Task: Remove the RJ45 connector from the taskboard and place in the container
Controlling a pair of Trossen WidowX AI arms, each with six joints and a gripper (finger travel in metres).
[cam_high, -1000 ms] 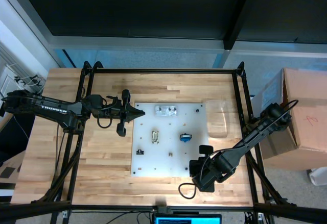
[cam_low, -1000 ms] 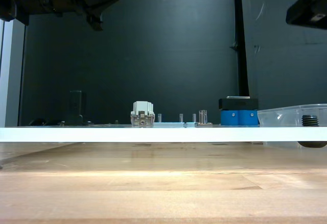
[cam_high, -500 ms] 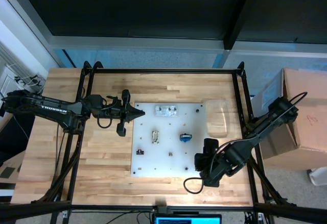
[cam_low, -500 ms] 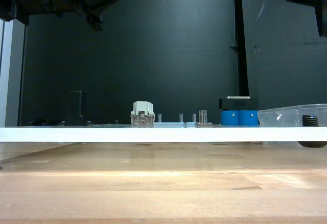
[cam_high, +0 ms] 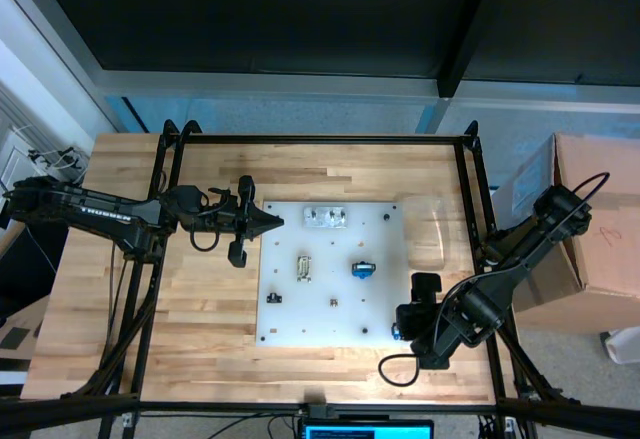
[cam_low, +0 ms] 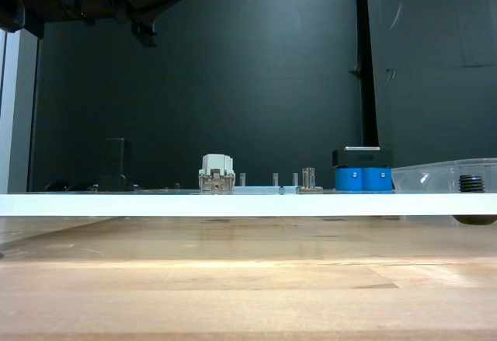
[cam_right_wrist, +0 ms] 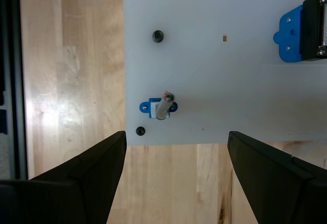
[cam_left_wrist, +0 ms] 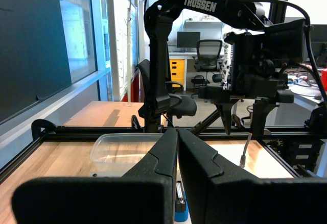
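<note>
High view is showing the left claw [cam_high: 272, 222] hovering at the far left edge of the taskboard [cam_high: 320, 309], well apart from the task's part. Its fingers [cam_left_wrist: 158, 168] are pressing together with nothing between them, as the left wrist view is making plain. Moving rightward across the white board, the RJ45 connector [cam_right_wrist: 162, 106] is sitting in its small blue mount [cam_right_wrist: 146, 106] close to the board's near right corner. The right claw [cam_right_wrist: 176, 134] is hanging directly above that corner, so the right arm is by far the nearer one. Right wrist view is looking nearly straight down onto the plug. It is standing upright out of the mount with its long axis pointing up toward the claw and leaning only slightly; how deep it is seated I cannot tell. That claw is spreading its fingers [cam_right_wrist: 92, 173] wide and holding nothing, and the connector is lying between their lines, somewhat nearer one finger than the other and a little beyond the tips. Judging from this, the coming move is calling for a small sideways correction, then a descent along the plug's own axis. Further right, the clear container [cam_high: 425, 229] is resting on the wooden surface [cam_high: 200, 299] just beside the board's right edge, farther back than the connector.
</note>
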